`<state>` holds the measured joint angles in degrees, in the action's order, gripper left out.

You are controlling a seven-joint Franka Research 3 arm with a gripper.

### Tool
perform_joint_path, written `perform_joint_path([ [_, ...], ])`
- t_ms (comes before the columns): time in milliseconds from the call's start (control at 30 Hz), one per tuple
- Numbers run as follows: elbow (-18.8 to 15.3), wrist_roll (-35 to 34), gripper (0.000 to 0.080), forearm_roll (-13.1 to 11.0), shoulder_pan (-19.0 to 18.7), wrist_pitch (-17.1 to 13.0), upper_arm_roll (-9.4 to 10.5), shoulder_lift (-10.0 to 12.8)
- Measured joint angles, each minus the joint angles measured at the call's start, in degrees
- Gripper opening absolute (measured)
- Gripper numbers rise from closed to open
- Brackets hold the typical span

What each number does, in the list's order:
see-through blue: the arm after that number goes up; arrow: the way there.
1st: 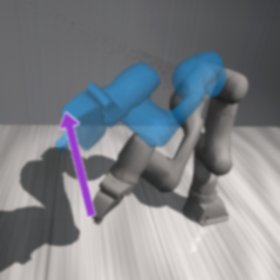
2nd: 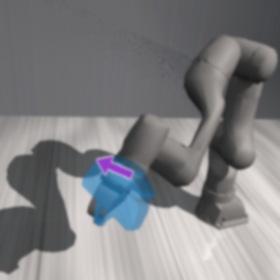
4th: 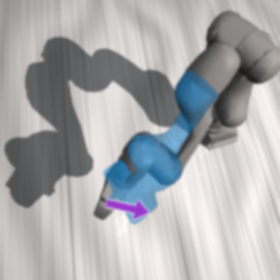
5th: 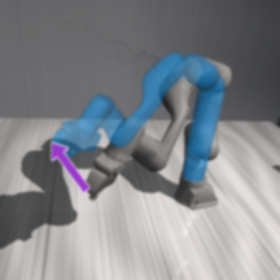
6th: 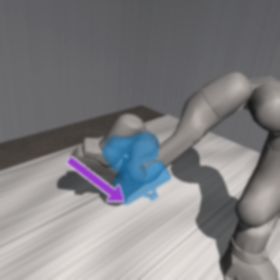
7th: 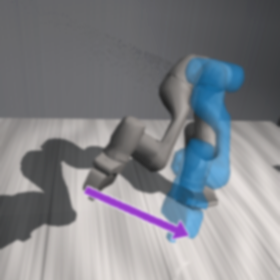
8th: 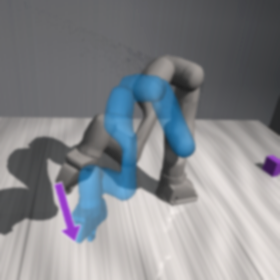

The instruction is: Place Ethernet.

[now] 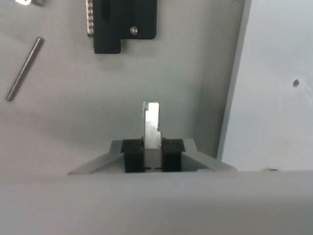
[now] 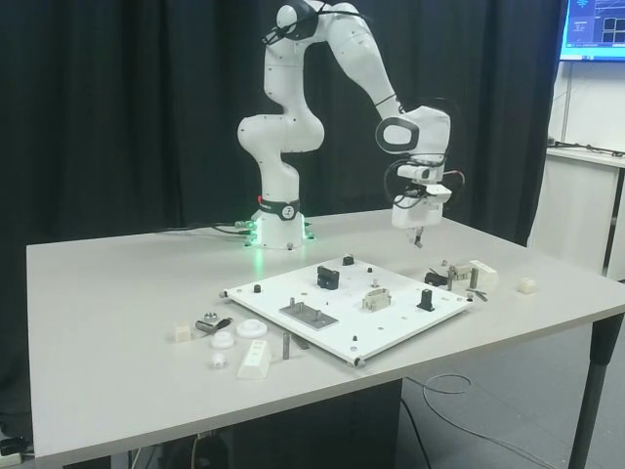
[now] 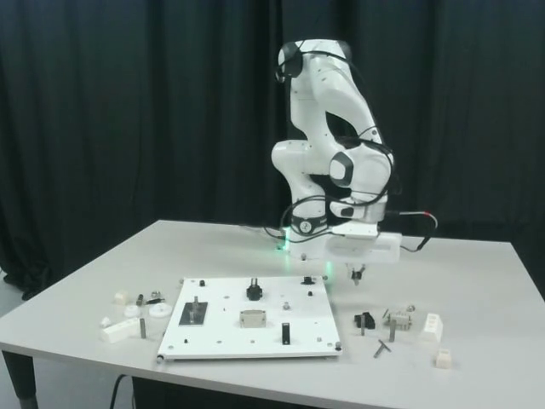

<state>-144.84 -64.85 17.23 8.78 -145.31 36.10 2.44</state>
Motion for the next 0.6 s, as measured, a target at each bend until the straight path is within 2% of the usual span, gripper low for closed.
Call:
perform_joint_path([
  [267,-0.12,-0.5,0.0074,0.0,0.04,-1.47,-0.73,1.47],
  [300,-0.12,-0.5,0.0317,0.0,0.08,-1.6,-0.75,1.61],
  [467,-0.12,-0.5,0.0317,0.0,0.34,-2.0,-0.75,1.92],
  [500,-0.12,-0.5,0.0622,0.0,0.37,-2.09,-0.75,1.95],
  [600,-0.12,-0.5,0.0622,0.0,0.41,-2.47,-0.75,2.07],
])
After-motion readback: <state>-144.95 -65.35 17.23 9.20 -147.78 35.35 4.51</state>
